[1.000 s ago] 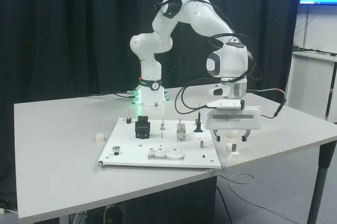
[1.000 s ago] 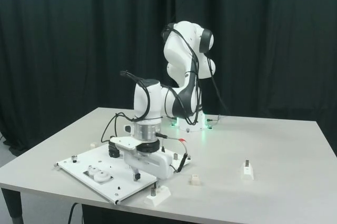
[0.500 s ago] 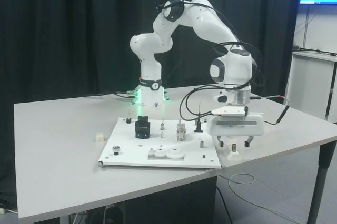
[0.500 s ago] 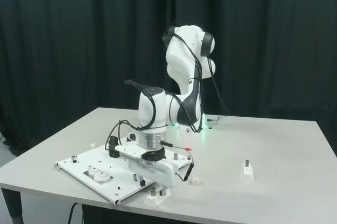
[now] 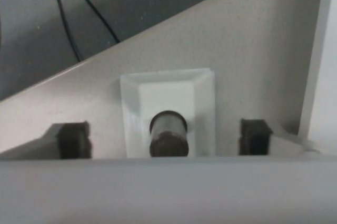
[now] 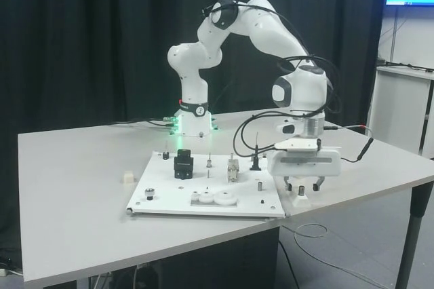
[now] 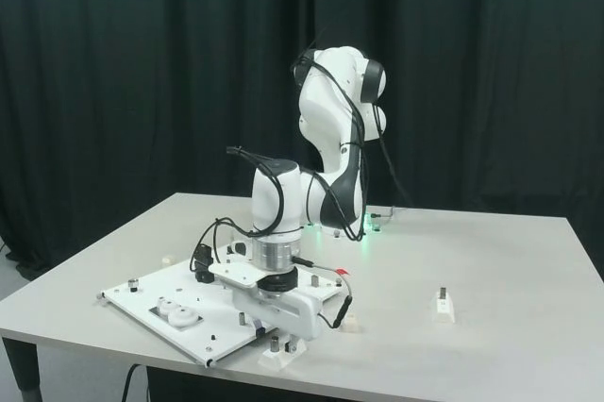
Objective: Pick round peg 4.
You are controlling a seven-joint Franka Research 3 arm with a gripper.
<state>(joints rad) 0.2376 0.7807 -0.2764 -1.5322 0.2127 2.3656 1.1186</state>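
Round peg 4 (image 5: 168, 132) is a short dark cylinder standing upright in a small white holder (image 5: 167, 98) near the table's front edge, just off the corner of the white board (image 6: 169, 187). My gripper (image 5: 164, 139) is open and low over it, with one black fingertip (image 5: 73, 140) on each side of the peg and a gap to both. In the first room view the gripper (image 6: 302, 186) hangs right above the holder (image 6: 300, 199). In the second room view the gripper (image 7: 281, 336) covers most of the peg.
The white board carries white gears (image 6: 213, 199), a black block (image 6: 183, 165) and several small pegs. A small white block (image 6: 126, 177) lies beside the board. Another peg holder (image 7: 443, 306) and a white cube (image 7: 349, 324) sit on the grey table (image 7: 491, 260). The table edge is close.
The arm has lowered the gripper and shifted it slightly along the table edge, so the fingers now straddle the peg. The fingers stayed open.
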